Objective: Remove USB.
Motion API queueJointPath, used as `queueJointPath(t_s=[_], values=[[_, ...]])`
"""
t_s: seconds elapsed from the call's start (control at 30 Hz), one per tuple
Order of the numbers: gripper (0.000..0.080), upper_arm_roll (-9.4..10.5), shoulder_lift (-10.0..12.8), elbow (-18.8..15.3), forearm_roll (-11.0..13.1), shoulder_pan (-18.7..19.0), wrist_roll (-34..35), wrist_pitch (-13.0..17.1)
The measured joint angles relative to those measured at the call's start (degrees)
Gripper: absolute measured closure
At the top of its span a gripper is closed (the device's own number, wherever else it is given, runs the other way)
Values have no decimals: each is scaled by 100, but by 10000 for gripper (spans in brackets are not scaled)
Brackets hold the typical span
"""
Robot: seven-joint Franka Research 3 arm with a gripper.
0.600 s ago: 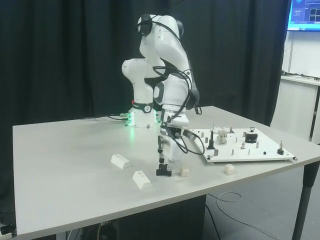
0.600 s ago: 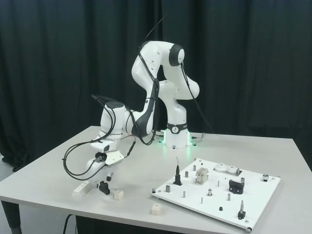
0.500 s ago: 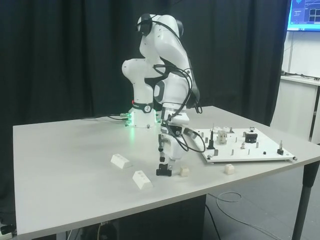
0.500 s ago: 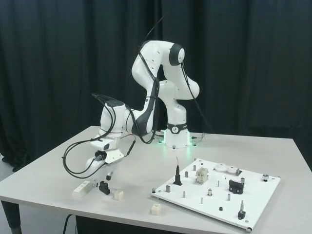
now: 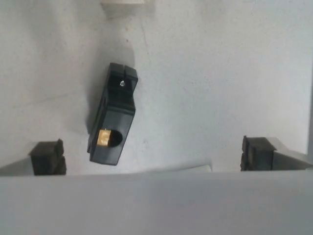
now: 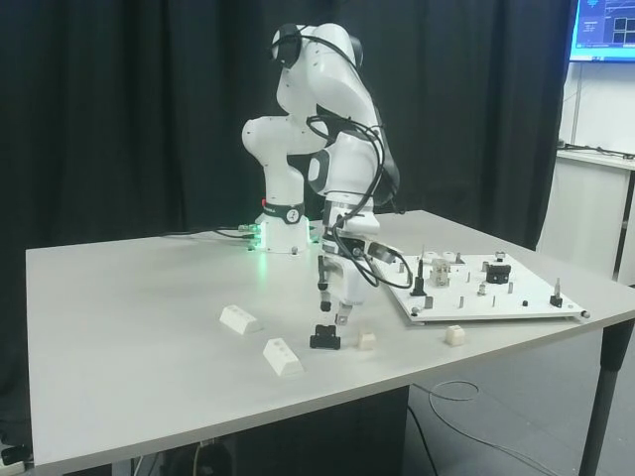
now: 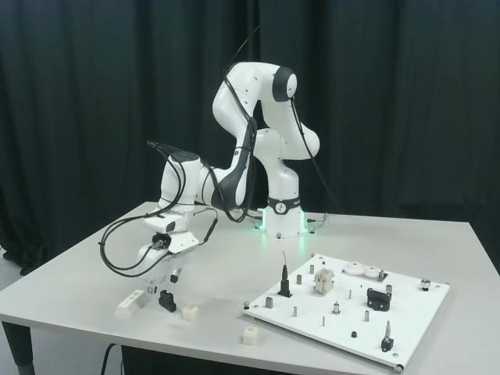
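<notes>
Lifted clear: gripper (image 6: 331, 319) now hovers above the black USB plug (image 5: 112, 114), fingers (image 5: 47, 157) spread open, holding nothing.
Risk: plug lies loose on the counter (image 6: 129, 297); sweeping away low could knock it.

Robotics lab: black curtains (image 7: 94, 94) all round, white arm (image 7: 250, 156) bolted mid-frame to grey worktop (image 6: 129, 297), monitor (image 6: 603, 30) upper right.

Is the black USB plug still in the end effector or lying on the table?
On the table. The USB plug lies free on the grey table; the open end effector hangs above it, both fingertips clear of it.
</notes>
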Motion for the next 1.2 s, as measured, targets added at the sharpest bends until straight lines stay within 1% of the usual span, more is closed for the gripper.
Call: queueJointPath(t_s=[0.27, 0.5, 0.93, 1.07, 1.2], values=[[3, 0, -39, 3, 60, 13, 64, -29], [3, 3, -112, 13, 66, 37, 164, -177], [3, 53, -412, 85, 82, 135, 497, -932], [3, 57, -502, 86, 122, 185, 608, -1199], [3, 67, -594, 85, 215, 250, 707, -1517]])
